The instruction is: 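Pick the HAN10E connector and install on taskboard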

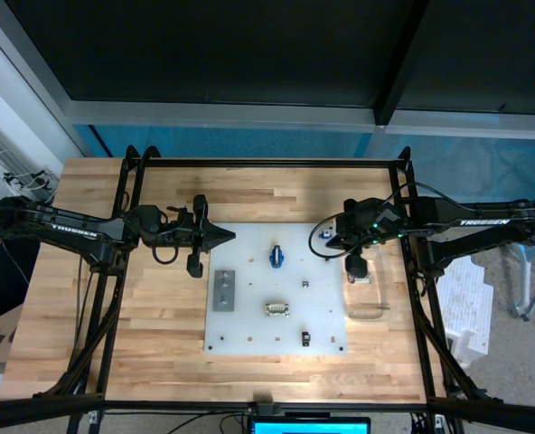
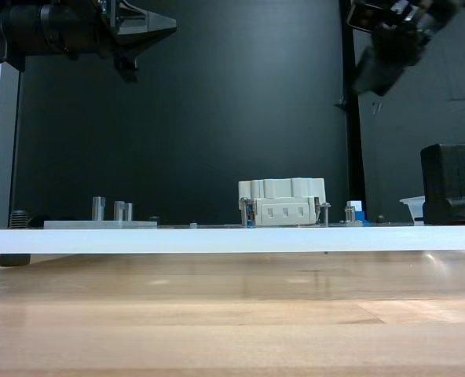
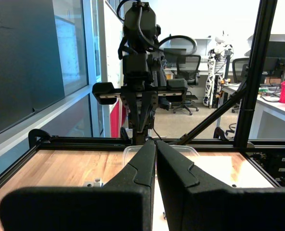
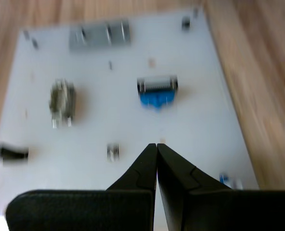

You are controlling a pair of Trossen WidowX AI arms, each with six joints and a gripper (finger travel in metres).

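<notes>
On the large white square taskboard (image 1: 249, 336) sits the small grey-beige HAN10E connector (image 1: 276, 309). Left gripper (image 3: 155, 144) and right gripper (image 4: 156, 147) hover above opposite edges, fingers together.

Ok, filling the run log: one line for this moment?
left gripper shut, raised at taskboard far-left edge | right gripper shut, raised near right edge | HAN10E connector on taskboard, ungripped
</notes>
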